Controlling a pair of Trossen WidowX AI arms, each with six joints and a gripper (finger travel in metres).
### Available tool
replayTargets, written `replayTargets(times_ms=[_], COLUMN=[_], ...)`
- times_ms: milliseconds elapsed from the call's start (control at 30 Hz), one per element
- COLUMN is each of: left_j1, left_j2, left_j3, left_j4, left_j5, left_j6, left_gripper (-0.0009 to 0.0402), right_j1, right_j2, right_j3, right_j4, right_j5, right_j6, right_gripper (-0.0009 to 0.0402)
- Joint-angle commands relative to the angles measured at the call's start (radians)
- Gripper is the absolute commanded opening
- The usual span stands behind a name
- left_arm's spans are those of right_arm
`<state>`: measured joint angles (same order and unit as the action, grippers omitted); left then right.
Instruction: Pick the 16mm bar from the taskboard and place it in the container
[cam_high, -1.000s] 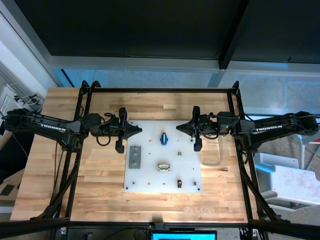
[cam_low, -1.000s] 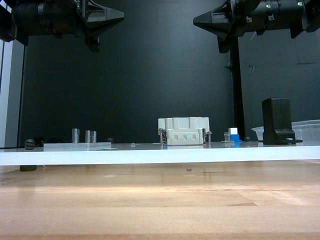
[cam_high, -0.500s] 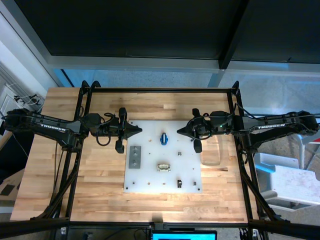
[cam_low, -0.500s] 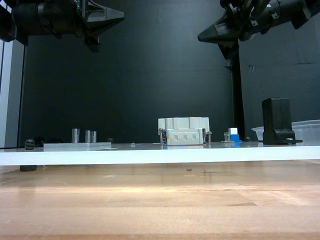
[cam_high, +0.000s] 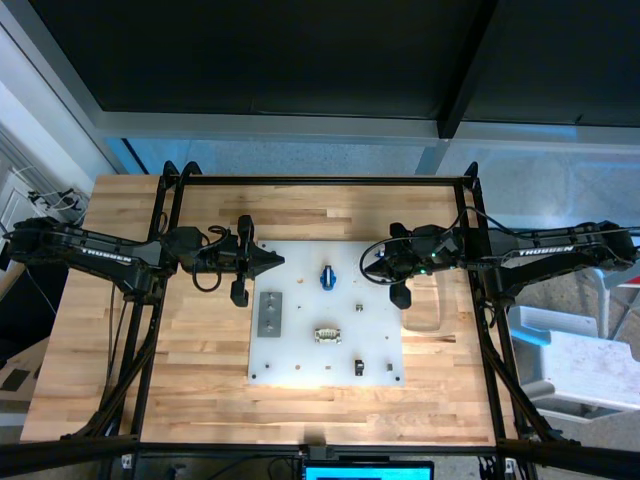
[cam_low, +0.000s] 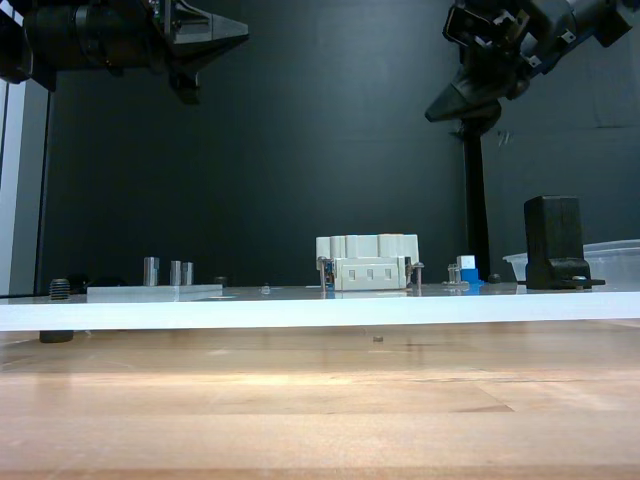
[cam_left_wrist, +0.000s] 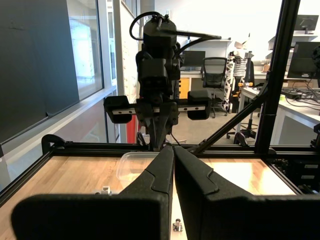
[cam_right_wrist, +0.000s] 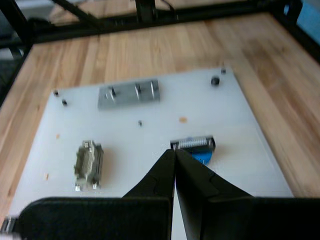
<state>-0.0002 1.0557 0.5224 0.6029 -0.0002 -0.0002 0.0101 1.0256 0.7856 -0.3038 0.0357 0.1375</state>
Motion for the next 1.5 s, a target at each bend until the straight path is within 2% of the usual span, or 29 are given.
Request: replayTargets(times_ms=[33, 233, 500, 1033, 1100, 1167, 1500], left_j1=[0.0, 0.0, 0.0, 0.0, 0.0, 0.0, 0.0], left_j2=[0.0, 0.0, 0.0, 0.0, 0.0, 0.0, 0.0], left_j3=[0.0, 0.0, 0.0, 0.0, 0.0, 0.0, 0.0], left_j4=[0.0, 0.0, 0.0, 0.0, 0.0, 0.0, 0.0], left_j5=[0.0, 0.0, 0.0, 0.0, 0.0, 0.0, 0.0], left_j6=[0.0, 0.0, 0.0, 0.0, 0.0, 0.0, 0.0], left_gripper=[0.0, 0.0, 0.0, 0.0, 0.0, 0.0, 0.0], right_j1=[0.002, 0.011, 0.052, 0.241, 0.259, 0.278, 0.392], right_j2=[0.007, 0.056, 0.179, 0.303, 0.317, 0.329, 0.381], right_j3=[0.033, 0.107, 0.247, 0.328, 0.333, 0.335, 0.335], right_j4=[-0.08, -0.232, -0.459, -0.593, -0.597, -0.597, -0.595], right_j5=[0.022, 0.027, 0.024, 0.029, 0.034, 0.054, 0.05], right_j6=[0.014, 0.048, 0.068, 0.225, 0.237, 0.251, 0.286], right_gripper=[0.0, 0.0, 0.0, 0.0, 0.0, 0.0, 0.0])
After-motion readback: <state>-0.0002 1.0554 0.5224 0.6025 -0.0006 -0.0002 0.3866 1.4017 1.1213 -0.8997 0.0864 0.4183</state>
